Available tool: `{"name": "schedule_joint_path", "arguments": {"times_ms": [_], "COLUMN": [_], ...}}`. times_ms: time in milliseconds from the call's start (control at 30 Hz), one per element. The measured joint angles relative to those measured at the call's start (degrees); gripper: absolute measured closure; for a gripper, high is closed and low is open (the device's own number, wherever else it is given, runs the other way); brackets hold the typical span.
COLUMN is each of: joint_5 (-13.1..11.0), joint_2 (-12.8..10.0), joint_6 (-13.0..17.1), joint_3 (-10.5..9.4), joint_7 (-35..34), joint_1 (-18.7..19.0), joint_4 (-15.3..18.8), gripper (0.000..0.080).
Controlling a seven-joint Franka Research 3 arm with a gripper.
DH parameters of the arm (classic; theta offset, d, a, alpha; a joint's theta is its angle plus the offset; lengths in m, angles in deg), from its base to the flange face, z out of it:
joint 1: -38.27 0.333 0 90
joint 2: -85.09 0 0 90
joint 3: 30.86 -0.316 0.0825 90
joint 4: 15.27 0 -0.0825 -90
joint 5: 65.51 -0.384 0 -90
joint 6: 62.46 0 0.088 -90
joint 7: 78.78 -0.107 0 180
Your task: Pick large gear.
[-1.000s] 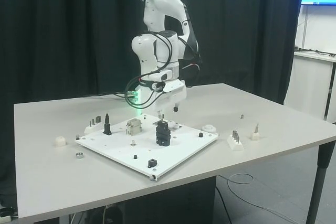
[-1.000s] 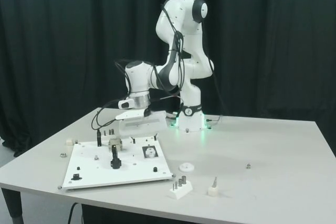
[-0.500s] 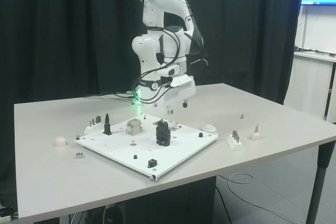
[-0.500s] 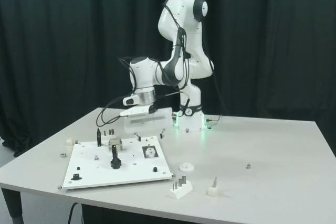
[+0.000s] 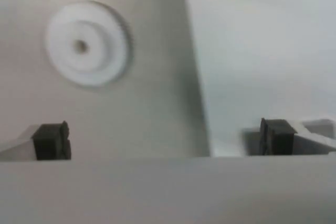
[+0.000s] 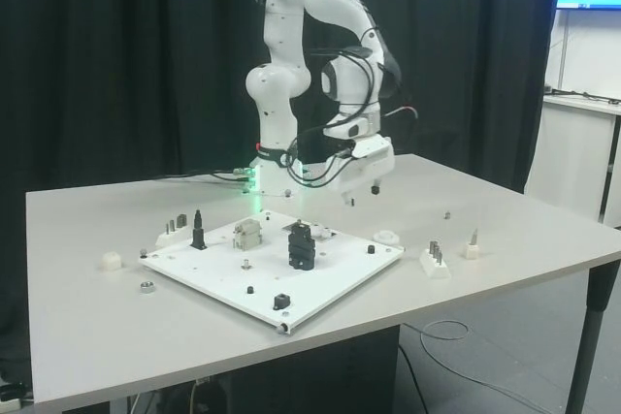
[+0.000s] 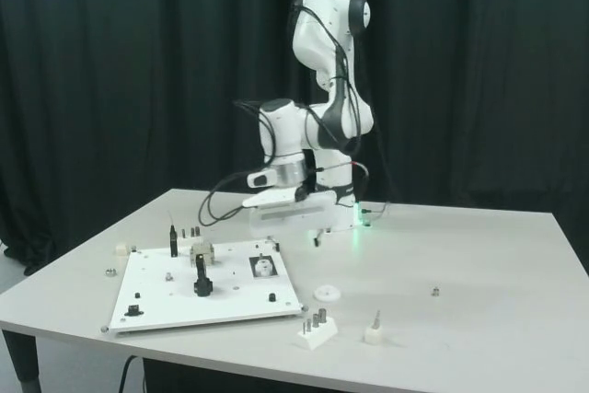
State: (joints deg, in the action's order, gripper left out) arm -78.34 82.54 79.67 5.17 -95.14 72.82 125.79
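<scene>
Above the table, off the board's edge, my gripper (image 6: 363,195) hangs with its fingers spread wide and nothing between them; the wrist view shows both black pads (image 5: 51,141) well apart. The large gear (image 5: 87,43) lies flat on the grey table (image 6: 505,210), just beside the white board (image 7: 175,292), and from the wrist it sits off to one side of the fingers, not yet between them.

I judge the gear a light, stiff plastic disc with fine teeth at the rim and a small hole in the middle. Lying so flat, it gives little height to catch, so I would close across the toothed rim, low and square, since a smooth pad could slip.

Compared with a second ago, the arm has swung away from over the board towards the gear's side and stands higher.
</scene>
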Motion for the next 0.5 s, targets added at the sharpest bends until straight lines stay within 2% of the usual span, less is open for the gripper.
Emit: {"name": "schedule_joint_path", "arguments": {"times_ms": [200, 500], "joint_5": [0.0, 0.0], "joint_2": [-1.1, -4.4], "joint_6": [0.5, 2.4], "joint_3": [-1.45, -2.91], "joint_7": [-4.9, -11.6], "joint_1": [2.0, 4.7], "joint_4": [0.0, -0.2], "gripper": [0.0003, 0.0003]}}
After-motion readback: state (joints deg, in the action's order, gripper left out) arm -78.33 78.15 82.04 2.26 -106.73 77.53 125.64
